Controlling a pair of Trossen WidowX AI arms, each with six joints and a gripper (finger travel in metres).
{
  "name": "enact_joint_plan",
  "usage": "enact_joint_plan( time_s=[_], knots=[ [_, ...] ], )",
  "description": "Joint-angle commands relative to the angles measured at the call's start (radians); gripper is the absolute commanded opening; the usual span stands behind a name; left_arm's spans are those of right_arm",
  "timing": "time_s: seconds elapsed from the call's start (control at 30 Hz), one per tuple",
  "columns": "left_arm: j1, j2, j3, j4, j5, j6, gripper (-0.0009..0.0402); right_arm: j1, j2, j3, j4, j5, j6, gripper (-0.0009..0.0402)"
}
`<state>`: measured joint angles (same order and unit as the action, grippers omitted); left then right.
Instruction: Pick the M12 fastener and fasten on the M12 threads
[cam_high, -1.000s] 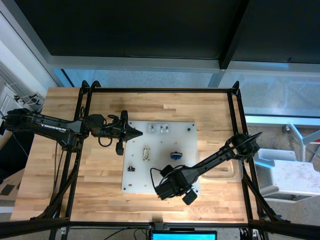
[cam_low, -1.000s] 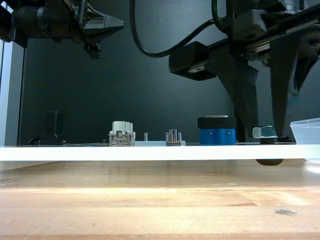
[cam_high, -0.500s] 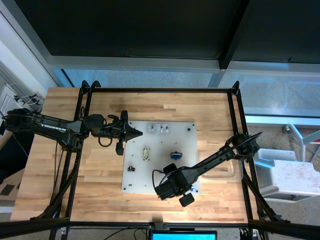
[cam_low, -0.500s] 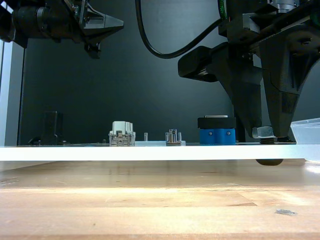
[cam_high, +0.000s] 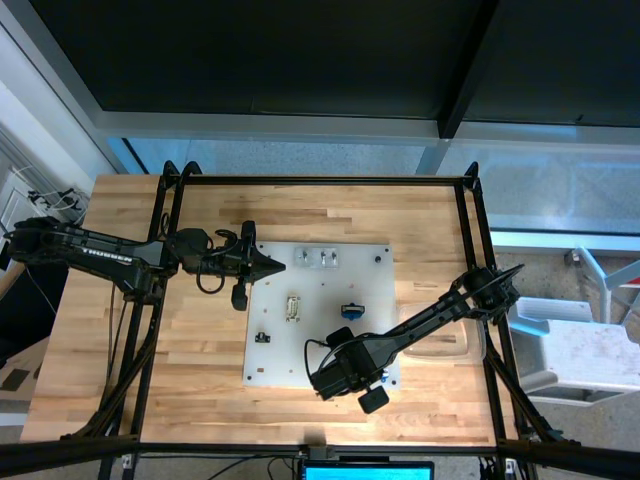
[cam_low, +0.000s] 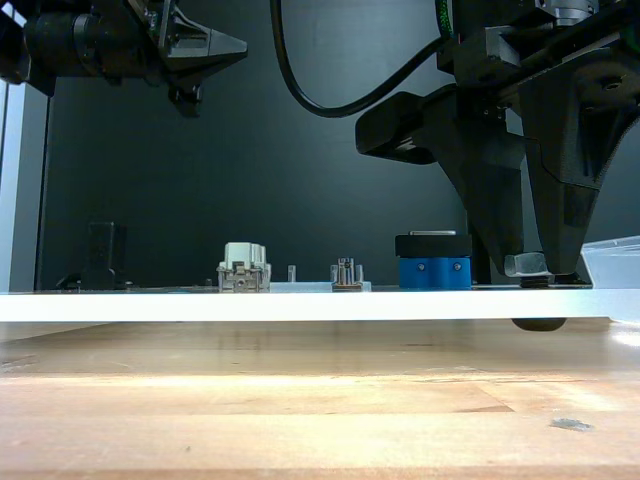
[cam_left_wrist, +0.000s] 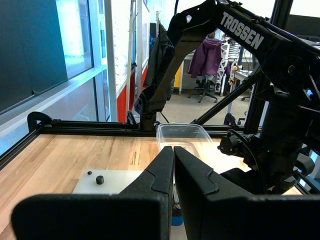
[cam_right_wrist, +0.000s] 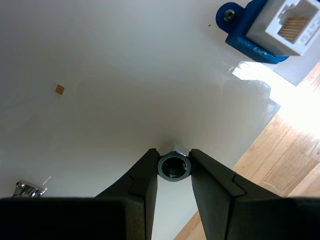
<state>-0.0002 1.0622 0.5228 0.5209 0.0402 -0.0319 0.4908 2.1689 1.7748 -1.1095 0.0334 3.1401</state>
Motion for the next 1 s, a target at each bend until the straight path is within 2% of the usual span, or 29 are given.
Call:
enact_joint_plan(
  time_s=[0.03,0.7,0.83,1.0],
  knots=[
    [0.0,0.0,0.0,0.0,0.0,0.0,0.0,0.0,0.0,0.0,0.001,0.0,0.001,0.0013],
    [0.0,0.0,0.0,0.0,0.0,0.0,0.0,0.0,-0.003,0.0,-0.038,0.0,-0.042,0.0018],
    [0.0,0.0,0.0,0.0,0.0,0.0,0.0,0.0,-0.003,0.0,-0.037,0.001,-0.041,0.0049],
    [0.0,0.0,0.0,0.0,0.0,0.0,0.0,0.001,-0.003,0.0,-0.039,0.0,-0.041,0.0113]
  ],
)
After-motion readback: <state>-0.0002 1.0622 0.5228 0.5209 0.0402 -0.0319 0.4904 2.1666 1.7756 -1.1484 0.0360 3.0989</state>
